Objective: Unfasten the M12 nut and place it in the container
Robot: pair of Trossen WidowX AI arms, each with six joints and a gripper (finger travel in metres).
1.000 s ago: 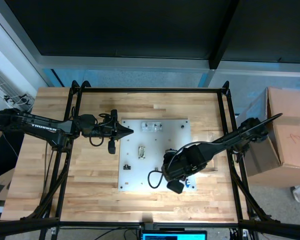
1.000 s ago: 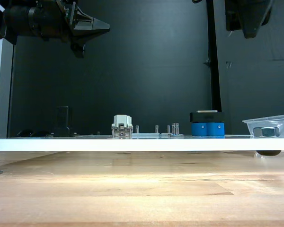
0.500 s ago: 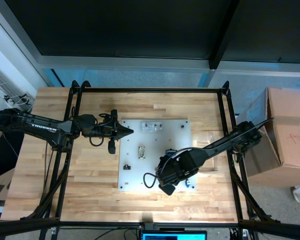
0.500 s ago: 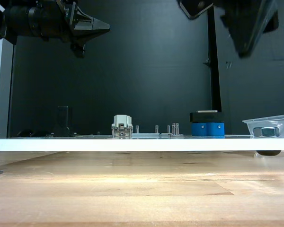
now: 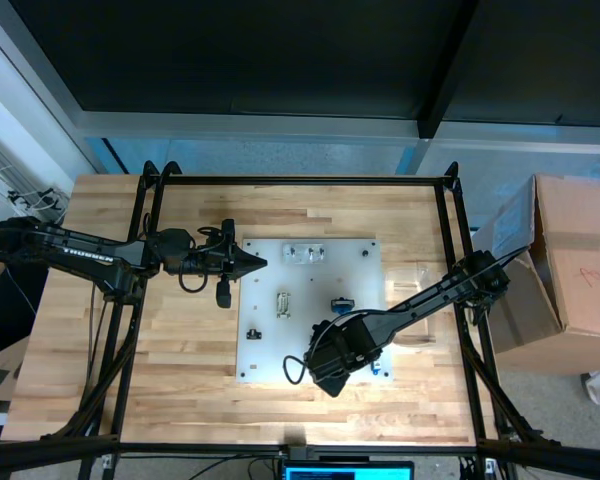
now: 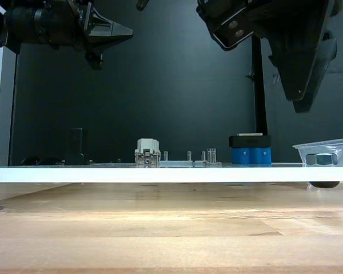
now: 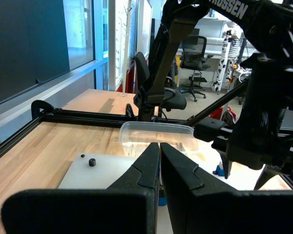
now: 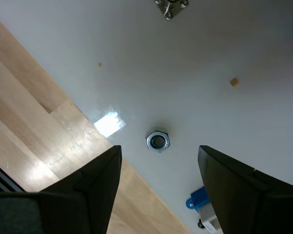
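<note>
**Left gripper** (image 5: 254,263): it hangs high above the 10 o'clock edge of the white board (image 5: 280,345) and points toward 3 o'clock. Its jaws are pressed together with nothing between them.

**Board, middle:** a grey connector block (image 6: 147,153) stands upright. In the low view, blue blocks with a black cap (image 6: 250,155) stand at its 3 o'clock.

**Right gripper** (image 8: 159,147): it is raised over the board's 5 o'clock area and points straight down. Its fingers (image 8: 95,185) are spread wide and hold nothing.

**M12 nut** (image 8: 158,141): it lies flat on the board close to the near edge, directly under the gap between the right fingers and clear of both. The dark end of the stud shows in its bore, so it is on its stud, and no ribs show. In the low view it sits low against the board, in front of the container's wall.

**Container** (image 6: 337,149): a clear tray on the table, just beside the board at 3 o'clock. The right arm crosses above it.

**Cardboard box** (image 5: 575,270): it stands off the table, farther out at 3 o'clock.
</note>
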